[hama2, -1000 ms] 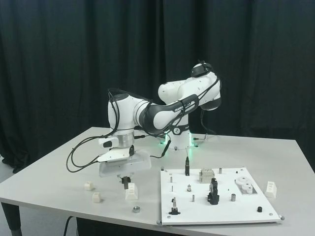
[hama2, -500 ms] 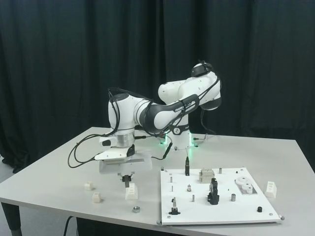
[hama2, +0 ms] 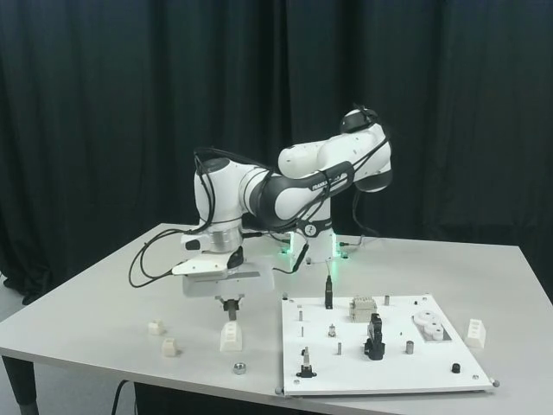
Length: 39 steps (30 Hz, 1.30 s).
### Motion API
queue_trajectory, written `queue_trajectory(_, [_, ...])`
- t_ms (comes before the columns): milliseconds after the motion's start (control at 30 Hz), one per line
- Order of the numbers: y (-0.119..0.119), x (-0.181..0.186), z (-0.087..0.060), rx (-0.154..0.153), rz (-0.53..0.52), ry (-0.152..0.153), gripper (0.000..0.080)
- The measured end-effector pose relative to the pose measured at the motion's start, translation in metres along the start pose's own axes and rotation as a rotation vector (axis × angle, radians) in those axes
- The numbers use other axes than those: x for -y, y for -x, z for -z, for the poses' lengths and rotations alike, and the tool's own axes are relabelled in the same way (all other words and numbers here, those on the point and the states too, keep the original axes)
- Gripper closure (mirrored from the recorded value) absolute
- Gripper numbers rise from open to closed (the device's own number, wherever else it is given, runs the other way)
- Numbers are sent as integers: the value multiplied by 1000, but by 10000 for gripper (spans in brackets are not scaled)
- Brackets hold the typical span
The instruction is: Insert square peg 4.
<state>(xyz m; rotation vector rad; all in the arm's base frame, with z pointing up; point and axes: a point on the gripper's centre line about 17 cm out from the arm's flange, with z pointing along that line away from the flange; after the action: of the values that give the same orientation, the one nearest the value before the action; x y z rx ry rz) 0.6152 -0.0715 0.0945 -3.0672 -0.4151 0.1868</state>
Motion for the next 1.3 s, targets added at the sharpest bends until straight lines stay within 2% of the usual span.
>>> queue_trajectory(400, [17, 24, 4, 23, -72, -14, 647])
queue_trajectory(667, [38, 37, 3, 47, -180, -15, 647])
queue_trajectory(1100, [66, 67, 1, 50, -364, -19, 647])
queue_trajectory(1300, [74, 79, 1, 38, -442, -10, 647])
